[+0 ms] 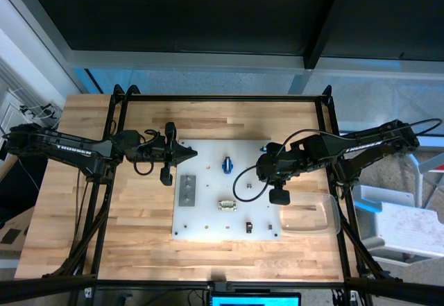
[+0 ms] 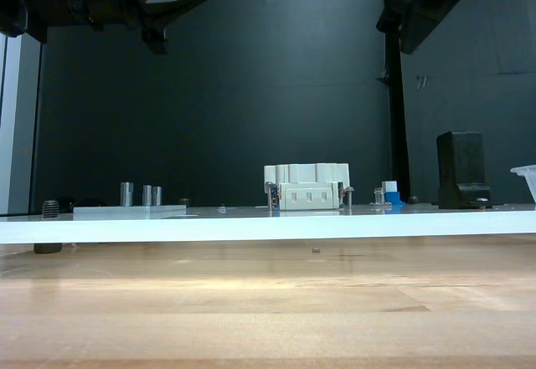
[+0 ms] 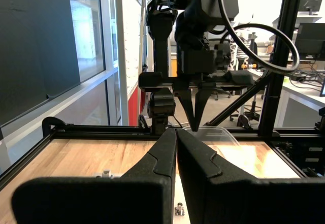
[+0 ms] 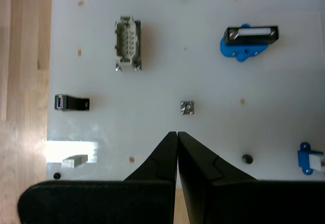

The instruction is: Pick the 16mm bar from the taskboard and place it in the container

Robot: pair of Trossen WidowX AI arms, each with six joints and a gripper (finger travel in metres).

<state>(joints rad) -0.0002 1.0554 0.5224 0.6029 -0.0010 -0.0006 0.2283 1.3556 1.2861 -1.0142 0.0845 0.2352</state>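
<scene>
My left tool (image 1: 193, 154) and right tool (image 1: 279, 198) both hover pinched shut and empty over the taskboard (image 1: 208, 224), the container (image 1: 313, 218) holds nothing, so I judge the whole pick-and-place remains

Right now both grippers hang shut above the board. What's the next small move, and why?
Probably tilt the left gripper down toward the grey block: it hovers shut and level just beyond that block, where the bars stand. The right gripper, shut too, hangs over the right side of the taskboard, farther off.

White taskboard (image 1: 208, 216), blue knob (image 1: 227, 164), clear container (image 1: 312, 221), black left claw (image 3: 176, 130), black right claw (image 4: 176, 134).
</scene>
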